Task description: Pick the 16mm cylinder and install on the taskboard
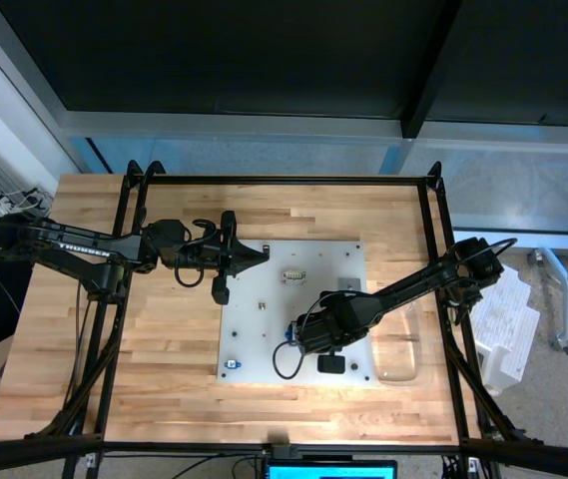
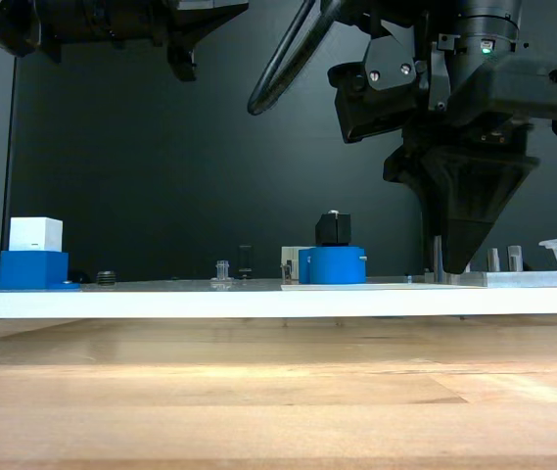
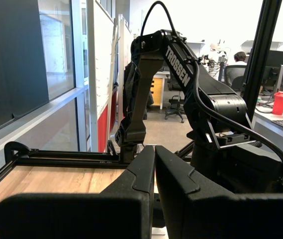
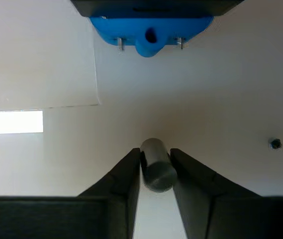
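The 16mm cylinder [image 4: 156, 167], a short silver-grey peg, is pinched between the fingertips of my right gripper [image 4: 155, 158], which is shut on it. That gripper [image 2: 450, 262] points straight down with its tip just above the white taskboard [image 2: 161, 299], a little in front of a blue connector [image 4: 150, 32]. In the high view the right gripper [image 1: 308, 334] hangs over the middle of the taskboard [image 1: 264, 329]. My left gripper [image 1: 256, 251] is parked high at the board's far left edge, its fingers [image 3: 141, 169] shut on nothing.
A grey metal block [image 1: 348, 284] sits on the board's far right part. A clear plastic tray [image 1: 398, 344] lies right of the board. A blue base with a white cube [image 2: 33, 257] stands at the board's near left corner. A black frame surrounds the wooden table [image 1: 74, 329].
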